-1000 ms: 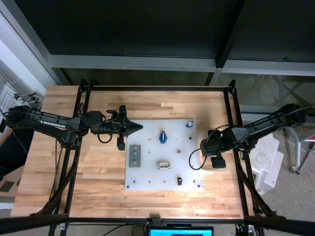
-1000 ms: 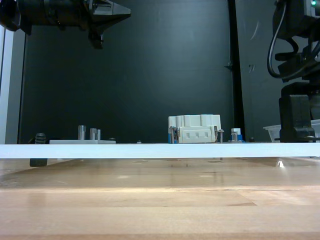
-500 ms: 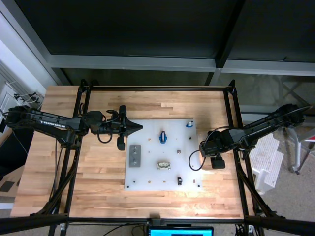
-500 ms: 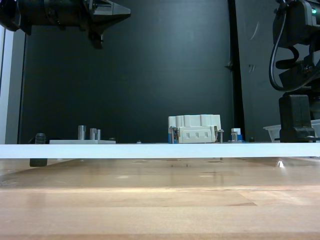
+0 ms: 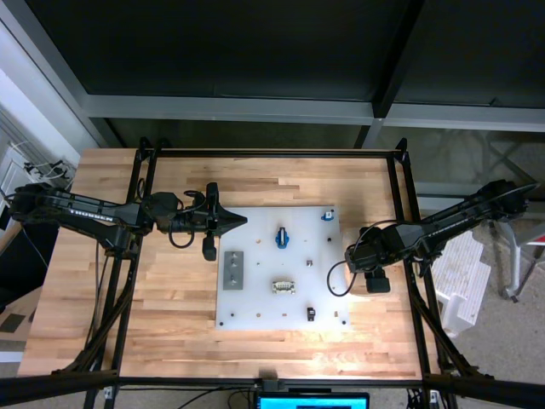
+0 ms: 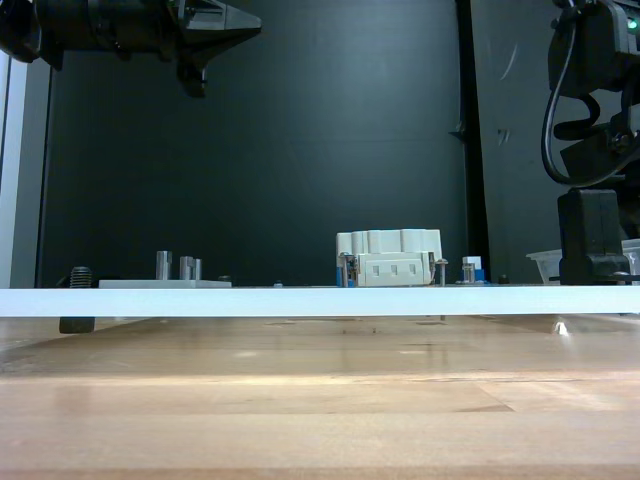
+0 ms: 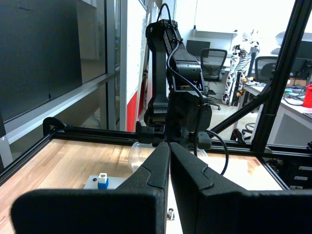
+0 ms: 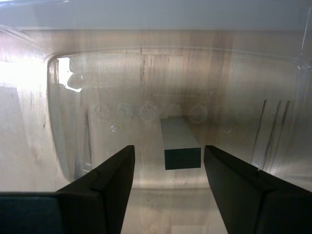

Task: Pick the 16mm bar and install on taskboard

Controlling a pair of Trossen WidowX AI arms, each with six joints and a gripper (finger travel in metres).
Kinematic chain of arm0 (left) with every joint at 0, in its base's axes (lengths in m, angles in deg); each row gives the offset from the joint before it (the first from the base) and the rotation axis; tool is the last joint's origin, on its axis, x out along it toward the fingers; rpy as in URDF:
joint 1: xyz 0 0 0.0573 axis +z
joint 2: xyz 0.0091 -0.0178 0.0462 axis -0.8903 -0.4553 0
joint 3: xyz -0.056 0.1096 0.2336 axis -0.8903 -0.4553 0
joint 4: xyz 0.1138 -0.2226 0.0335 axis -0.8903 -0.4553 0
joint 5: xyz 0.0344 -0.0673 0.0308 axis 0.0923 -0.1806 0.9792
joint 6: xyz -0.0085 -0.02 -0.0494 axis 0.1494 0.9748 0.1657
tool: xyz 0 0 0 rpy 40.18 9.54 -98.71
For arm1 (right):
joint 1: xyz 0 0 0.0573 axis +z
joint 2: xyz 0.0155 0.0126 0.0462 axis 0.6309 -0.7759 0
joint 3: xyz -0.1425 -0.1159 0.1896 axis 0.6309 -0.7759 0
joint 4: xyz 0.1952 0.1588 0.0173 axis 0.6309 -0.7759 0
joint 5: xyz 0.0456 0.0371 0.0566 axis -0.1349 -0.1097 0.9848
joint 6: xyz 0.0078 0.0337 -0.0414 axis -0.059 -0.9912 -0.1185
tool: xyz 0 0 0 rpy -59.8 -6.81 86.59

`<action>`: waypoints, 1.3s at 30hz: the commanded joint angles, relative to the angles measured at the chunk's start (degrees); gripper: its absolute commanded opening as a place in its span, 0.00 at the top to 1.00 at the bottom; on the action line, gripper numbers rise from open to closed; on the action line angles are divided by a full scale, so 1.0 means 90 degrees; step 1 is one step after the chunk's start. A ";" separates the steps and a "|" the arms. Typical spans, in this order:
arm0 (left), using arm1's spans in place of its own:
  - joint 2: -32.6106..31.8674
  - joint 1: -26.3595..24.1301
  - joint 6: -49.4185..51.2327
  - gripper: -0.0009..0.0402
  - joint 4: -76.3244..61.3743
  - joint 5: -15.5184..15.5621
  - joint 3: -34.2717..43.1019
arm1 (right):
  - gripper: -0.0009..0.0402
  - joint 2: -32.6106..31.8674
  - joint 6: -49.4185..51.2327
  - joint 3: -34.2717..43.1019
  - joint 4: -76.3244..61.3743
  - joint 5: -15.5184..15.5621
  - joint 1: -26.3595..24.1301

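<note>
Right wrist view shows the right end effector [image 8: 168,147] with its fingers spread, straddling the 16mm bar [image 8: 181,146]. The bar lies free on the floor of a clear bin [image 8: 63,122], and neither finger touches it. Over the last second the wrist housing above has crept slightly toward 9 o'clock in the high view, while the fingers stayed low over the bin. I read that as the approach settling before a grasp, with the pick and the install both still to do. The right arm [image 5: 451,220] reaches in from 3 o'clock, its wrist bent down just off the taskboard [image 5: 255,298] edge. The left end effector [image 5: 237,221] is clenched on nothing, high over the board's 10 o'clock corner. The left arm [image 5: 77,209] stretches level across the desk [image 5: 170,341], unmoved.
</note>
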 commanded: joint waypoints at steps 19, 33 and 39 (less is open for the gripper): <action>-0.0002 -0.0002 0.0000 0.98 0.0002 0.0000 0.0002 | 0.97 -0.0002 -0.0007 0.0027 0.0005 0.0323 0.0068; -0.0002 -0.0002 0.0000 0.98 0.0000 -0.0002 0.0002 | 0.98 -0.0172 -0.0010 0.0044 0.0027 0.0338 0.0097; -0.0002 -0.0002 0.0000 0.98 0.0000 0.0000 0.0002 | 0.98 -0.0172 -0.0036 0.0114 -0.0075 0.0328 0.0109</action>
